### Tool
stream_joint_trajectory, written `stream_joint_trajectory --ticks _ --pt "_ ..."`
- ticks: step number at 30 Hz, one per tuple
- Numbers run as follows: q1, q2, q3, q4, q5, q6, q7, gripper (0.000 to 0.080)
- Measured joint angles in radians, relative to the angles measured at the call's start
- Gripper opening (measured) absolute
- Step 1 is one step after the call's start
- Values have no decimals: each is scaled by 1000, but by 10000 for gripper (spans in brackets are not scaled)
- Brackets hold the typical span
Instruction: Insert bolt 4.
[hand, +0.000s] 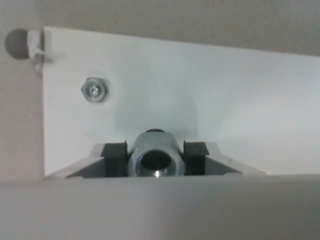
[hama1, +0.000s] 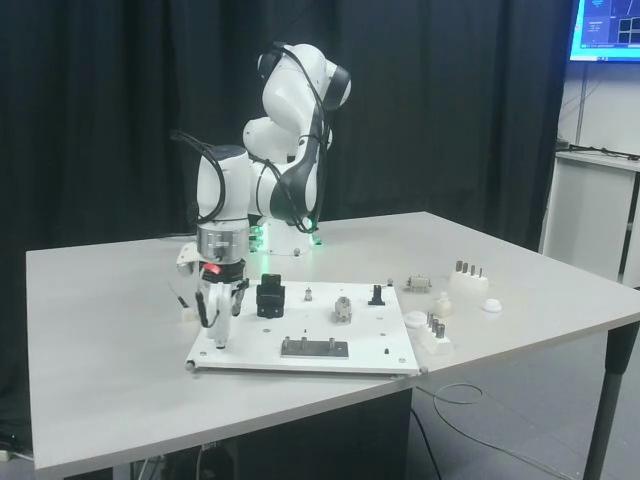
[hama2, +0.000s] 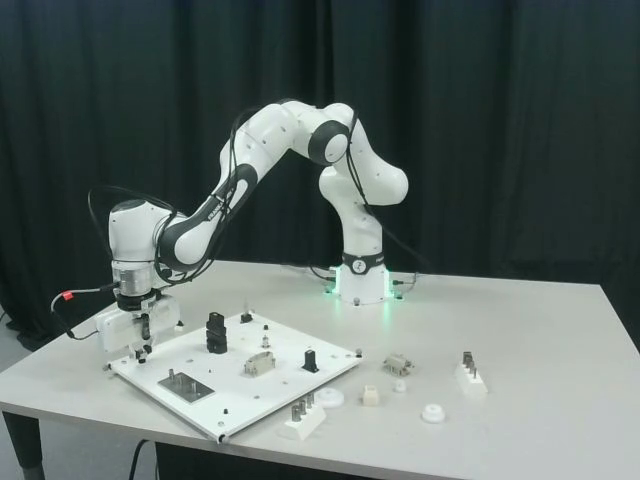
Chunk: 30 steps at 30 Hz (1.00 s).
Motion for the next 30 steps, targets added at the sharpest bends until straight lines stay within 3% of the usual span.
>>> stream_joint_trajectory --ticks 11,30 --pt "0 -1 -2 -2 5 0 91 237" --pt "0 -1 -7 -8 18 10 91 237"
